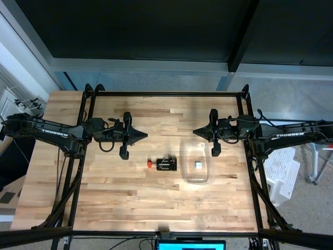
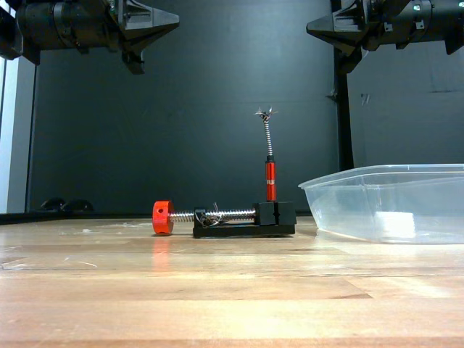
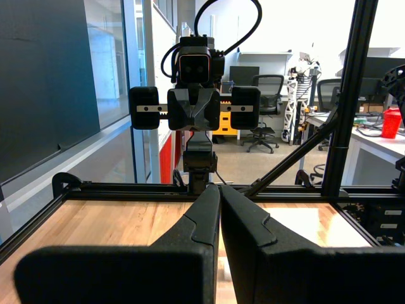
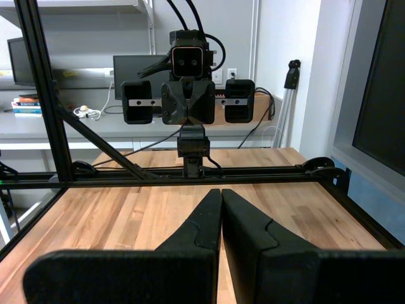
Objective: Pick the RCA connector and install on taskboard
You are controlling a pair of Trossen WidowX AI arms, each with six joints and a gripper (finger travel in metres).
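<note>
Sitting just right of the black vise [image 2: 243,221] with its red knob [image 2: 162,217], the clear plastic tray [image 2: 341,206] holds a small white block [image 2: 395,225]. Upright on the vise stands the red cylindrical connector [image 2: 270,177], unheld, its braided cable [image 2: 268,141] rising. Beyond and above the vise, the left gripper [image 1: 144,136] and right gripper [image 1: 195,132] hang with fingers pressed together, holding nothing.

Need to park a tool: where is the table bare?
The table is bare in front of vise and tray, and left of the red knob. Tight between vise and tray. Above, farther back, left hand and right hand hang shut.
</note>
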